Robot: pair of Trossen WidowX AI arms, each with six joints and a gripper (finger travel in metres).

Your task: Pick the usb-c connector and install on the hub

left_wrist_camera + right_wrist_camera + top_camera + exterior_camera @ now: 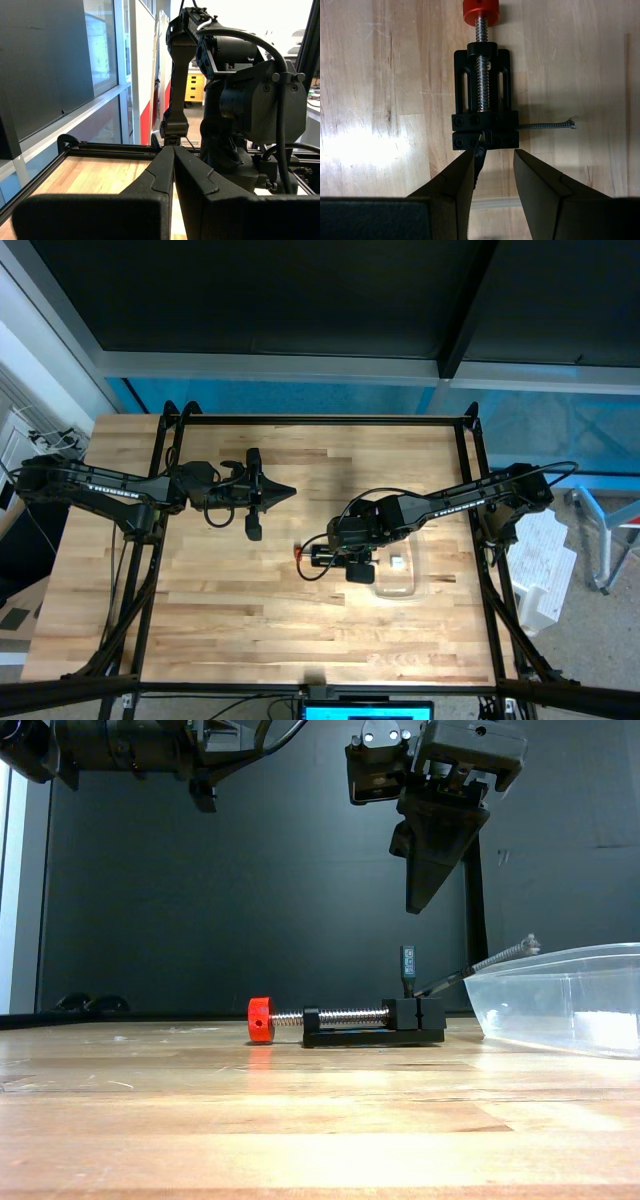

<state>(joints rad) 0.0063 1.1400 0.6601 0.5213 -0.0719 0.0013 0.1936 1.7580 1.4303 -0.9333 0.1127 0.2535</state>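
We see the right claw [495, 152], parted and empty, hanging clear above the hub [470, 122]. The left claw [173, 150], pressed closed, hovers well apart over the bench [250, 630].

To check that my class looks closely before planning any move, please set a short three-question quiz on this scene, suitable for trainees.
1. True or false: the right end effector hangs above the black rectangular hub with the orange-red knob, with its fingers apart.
2. Multiple choice: the clear plastic tray lies (A) beyond the hub's knob end, (B) beyond the end of the hub opposite the knob, (C) beneath the left arm.
3. Fill in the gap: the left end effector, well away from the hub, has its fingers ____.

Key: 1 true; 2 B; 3 shut.
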